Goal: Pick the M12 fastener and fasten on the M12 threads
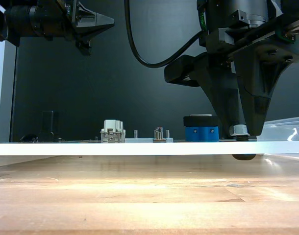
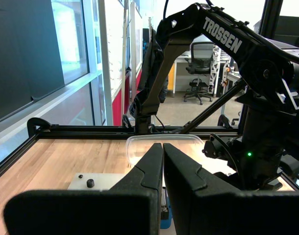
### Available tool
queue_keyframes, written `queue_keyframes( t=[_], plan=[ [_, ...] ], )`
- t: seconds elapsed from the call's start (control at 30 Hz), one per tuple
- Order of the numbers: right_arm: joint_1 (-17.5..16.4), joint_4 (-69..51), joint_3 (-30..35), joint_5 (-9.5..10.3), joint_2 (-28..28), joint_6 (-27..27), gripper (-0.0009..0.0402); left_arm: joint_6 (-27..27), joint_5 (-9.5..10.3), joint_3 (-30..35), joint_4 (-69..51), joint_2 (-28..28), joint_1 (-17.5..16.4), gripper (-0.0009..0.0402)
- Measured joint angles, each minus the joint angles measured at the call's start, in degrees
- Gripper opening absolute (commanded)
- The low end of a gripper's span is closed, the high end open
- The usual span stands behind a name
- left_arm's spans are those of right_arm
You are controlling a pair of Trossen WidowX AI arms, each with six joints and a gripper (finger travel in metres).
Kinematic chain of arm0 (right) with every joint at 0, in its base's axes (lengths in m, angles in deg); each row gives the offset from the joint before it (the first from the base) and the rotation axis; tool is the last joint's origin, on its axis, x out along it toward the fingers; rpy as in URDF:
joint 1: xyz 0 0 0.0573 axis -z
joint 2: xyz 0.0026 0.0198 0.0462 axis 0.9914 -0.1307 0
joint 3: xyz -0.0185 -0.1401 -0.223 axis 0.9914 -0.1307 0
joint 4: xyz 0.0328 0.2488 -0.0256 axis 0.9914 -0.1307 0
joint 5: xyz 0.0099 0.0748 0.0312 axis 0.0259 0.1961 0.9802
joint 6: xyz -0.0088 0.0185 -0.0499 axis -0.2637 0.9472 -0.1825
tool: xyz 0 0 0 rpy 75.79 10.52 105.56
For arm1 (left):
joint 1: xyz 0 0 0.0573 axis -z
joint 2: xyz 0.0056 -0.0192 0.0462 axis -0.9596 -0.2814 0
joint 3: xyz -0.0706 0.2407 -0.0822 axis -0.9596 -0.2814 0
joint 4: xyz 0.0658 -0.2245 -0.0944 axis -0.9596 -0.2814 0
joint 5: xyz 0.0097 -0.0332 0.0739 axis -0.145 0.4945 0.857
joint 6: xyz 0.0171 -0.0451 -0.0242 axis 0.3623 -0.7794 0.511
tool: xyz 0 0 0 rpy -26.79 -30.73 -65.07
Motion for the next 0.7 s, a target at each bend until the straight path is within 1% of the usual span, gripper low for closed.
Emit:
queue_keyframes(
  t=[0.17, 0.43, 0.7],
  plan=[
    [0.0, 0.0, 0.0, -0.02, 0.0, 0.0, 0.005, 0.0, -0.02, 0.0, 0.0, 0.0, 0.0, 0.0],
    [0.0, 0.0, 0.0, -0.02, 0.0, 0.6, 0.0096, 0.0, 0.0, 0.0, 0.0, 0.0, 0.0, 0.0],
    [0.0, 0.5, 0.0, -0.24, 0.2, 0.9, 0.0115, 0.0, -0.02, 0.0, 0.0, 0.0, 0.0, 0.0]
  ],
)
